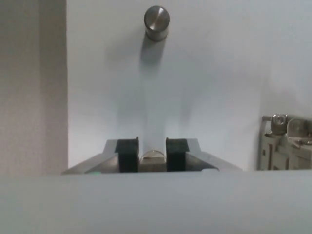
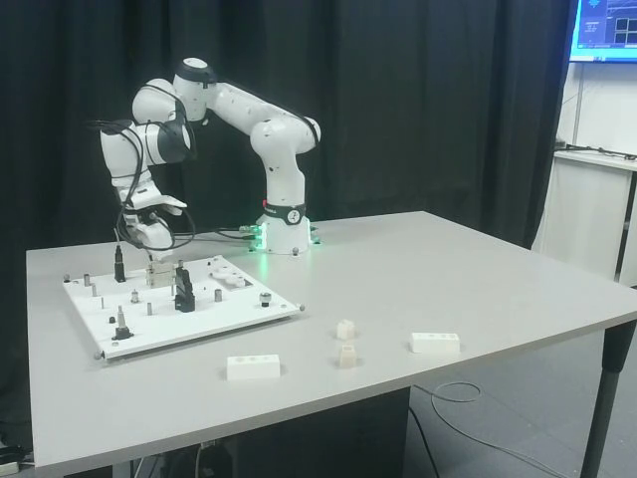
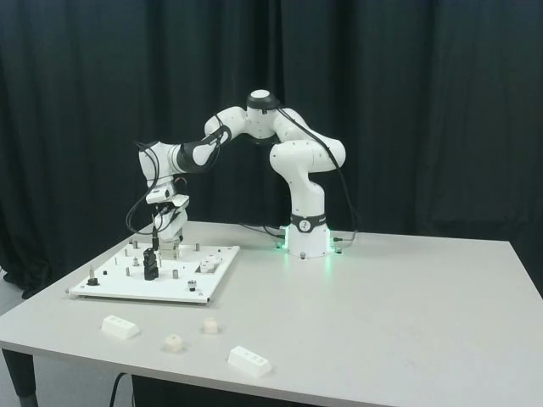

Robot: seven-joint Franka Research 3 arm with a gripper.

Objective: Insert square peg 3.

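The white arm reaches from its base at the far side of the grey desk out over the white board on the desk's left part, and its end effector hangs low above the board's far half. In the wrist view the two black pads stand narrowly apart with a small grey peg between them, touching or nearly touching both, so the end effector is holding the peg. Past the fingertips in that view a round metal post stands upright on the board, well apart from the peg, and a metal fixture shows at the picture's edge. In the first room view the board carries several short upright pins and a black clamp near its middle, just beside the end effector. Whether the peg's lower end touches the board cannot be told. On the bare desk near the front edge lie two white blocks, well apart from each other, and between them two small white cubes close together. Green light glows at the arm's base.
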